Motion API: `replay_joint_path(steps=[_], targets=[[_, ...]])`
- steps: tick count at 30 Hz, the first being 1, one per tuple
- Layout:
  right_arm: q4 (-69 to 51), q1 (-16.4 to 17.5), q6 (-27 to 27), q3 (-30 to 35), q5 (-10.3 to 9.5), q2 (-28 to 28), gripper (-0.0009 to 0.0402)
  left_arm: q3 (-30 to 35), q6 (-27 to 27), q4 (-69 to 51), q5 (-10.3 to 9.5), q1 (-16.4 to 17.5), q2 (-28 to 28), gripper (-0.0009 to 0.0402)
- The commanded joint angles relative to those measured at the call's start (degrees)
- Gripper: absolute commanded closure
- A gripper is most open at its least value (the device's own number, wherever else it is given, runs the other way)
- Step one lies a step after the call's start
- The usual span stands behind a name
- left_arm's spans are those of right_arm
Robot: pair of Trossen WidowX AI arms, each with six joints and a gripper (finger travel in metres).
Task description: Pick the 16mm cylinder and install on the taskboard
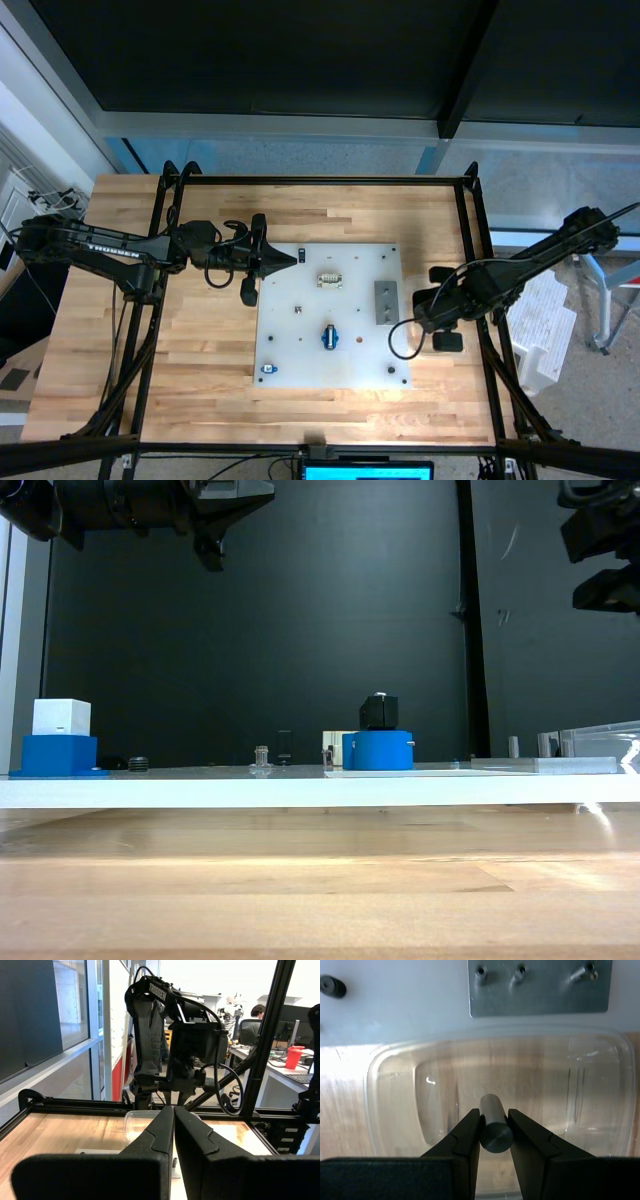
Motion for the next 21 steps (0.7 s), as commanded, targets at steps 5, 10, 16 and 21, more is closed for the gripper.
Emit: replay_joint_path(steps=[5, 10, 16, 21], targets=[[0.3, -1.4, -1.1, 5.7, 0.02, 6.7, 0.0387, 0.0, 0.0, 0.0, 0.02, 0.0, 0.0, 0.0393], [0.8, -2.1, -1.1, 9.7, 0.02, 11.4, 0.0387, 0.0, 0.0, 0.0, 0.02, 0.0, 0.0, 0.0393], [2.0, -2.7, -1.0, 14.1, 0.02, 16.7, 0.0387, 0.0, 0.0, 0.0, 0.02, 0.0, 0.0, 0.0393], [3.3, -3.1, -1.0, 17.2, 0.04, 19.8, 0.0387, 0.0, 0.0, 0.0, 0.02, 0.0, 0.0, 0.0393]])
